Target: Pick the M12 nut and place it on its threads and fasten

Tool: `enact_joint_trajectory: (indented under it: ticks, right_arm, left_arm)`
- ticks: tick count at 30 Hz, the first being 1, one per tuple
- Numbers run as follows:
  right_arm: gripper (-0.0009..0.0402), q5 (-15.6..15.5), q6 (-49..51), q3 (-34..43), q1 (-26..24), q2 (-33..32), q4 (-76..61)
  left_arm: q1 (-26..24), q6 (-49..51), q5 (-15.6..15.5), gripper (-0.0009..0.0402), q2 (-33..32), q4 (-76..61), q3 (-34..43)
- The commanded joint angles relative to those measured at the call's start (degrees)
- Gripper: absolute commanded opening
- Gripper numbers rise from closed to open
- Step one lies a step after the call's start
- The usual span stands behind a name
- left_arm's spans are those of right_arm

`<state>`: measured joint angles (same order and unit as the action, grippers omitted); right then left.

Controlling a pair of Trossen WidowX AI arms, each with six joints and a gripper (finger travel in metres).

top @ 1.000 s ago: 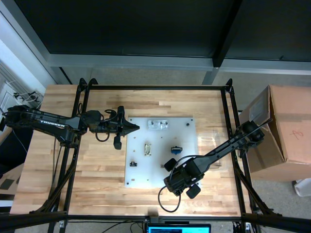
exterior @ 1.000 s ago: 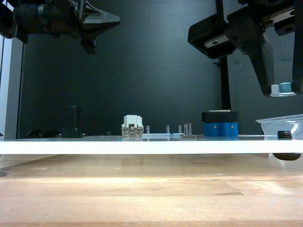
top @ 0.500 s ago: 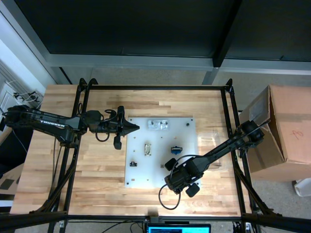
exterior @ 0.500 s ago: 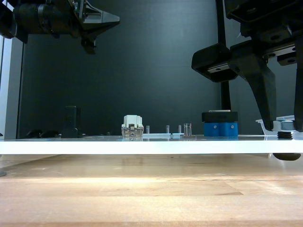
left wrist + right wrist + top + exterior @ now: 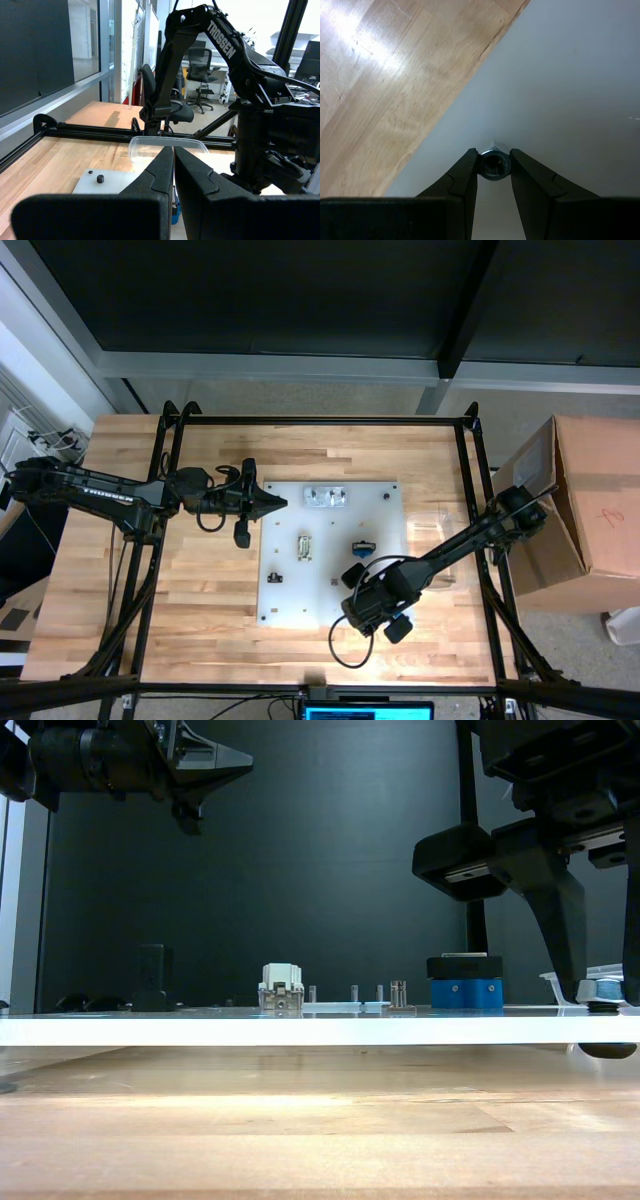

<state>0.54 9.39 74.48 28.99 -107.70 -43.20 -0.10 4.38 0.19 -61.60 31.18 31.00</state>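
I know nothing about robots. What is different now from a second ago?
The right gripper came down, carrying the silver nut between its fingers from well above the black stud to just over its top. Whether nut and stud touch, I cannot tell. The left gripper stayed raised at the left edge of the board, fingers shut, and the other parts there did not move.

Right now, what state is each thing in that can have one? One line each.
M12 nut: held by right gripper, directly over its stud; contact cannot be told.
stud: upright, ribs showing under the nut.
right gripper: shut on M12 nut, low at the board's near right.
left gripper: shut, empty, raised beside the board's far left.
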Motion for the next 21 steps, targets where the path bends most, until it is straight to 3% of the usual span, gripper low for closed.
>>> enact_joint_trajectory:
  ticks: [1,21]
  right_arm:
    - [0.0023,0.0,-0.07,-1.03,0.02,0.33,0.48]
    - [0.0023,-0.02,-3.1,2.12,0.0,-1.33,-3.58]
  left_arm:
    - [0.02,0.0,0.0,0.0,0.0,0.0,0.02]
    - [0.02,0.0,0.0,0.0,0.0,0.0,0.0]
